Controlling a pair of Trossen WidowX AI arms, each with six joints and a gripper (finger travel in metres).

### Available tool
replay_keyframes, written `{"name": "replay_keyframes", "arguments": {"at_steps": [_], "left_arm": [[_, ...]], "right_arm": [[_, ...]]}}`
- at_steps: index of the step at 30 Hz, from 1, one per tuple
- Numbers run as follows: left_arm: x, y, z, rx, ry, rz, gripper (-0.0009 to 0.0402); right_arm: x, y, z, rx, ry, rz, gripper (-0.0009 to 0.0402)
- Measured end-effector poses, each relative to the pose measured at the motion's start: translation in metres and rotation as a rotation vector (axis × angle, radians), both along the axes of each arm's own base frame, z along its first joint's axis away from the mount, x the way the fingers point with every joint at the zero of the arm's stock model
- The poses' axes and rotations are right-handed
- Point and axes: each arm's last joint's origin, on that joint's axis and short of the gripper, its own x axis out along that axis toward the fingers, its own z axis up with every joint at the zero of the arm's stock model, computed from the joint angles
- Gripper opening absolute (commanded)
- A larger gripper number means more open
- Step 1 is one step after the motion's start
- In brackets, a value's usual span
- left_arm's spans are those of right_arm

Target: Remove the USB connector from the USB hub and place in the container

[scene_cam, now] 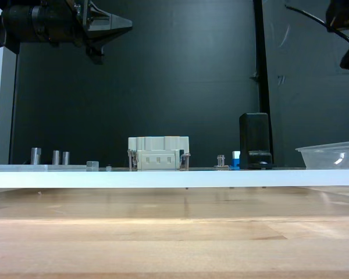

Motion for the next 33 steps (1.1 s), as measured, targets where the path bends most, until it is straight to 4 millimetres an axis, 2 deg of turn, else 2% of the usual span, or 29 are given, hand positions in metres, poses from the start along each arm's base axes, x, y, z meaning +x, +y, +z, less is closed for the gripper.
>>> {"name": "replay_keyframes", "arguments": {"at_steps": [13,33], "left_arm": [[0.0,0.0,0.0,0.0,0.0,0.0,0.0001],[0.0,0.0,0.0,0.0,0.0,0.0,0.0001]], "right_arm": [[-0.021,-0.013,-0.002,0.011,0.102,-0.127,0.0],[-0.025,-0.014,-0.002,0.019,0.128,-0.159,0.0004]]}}
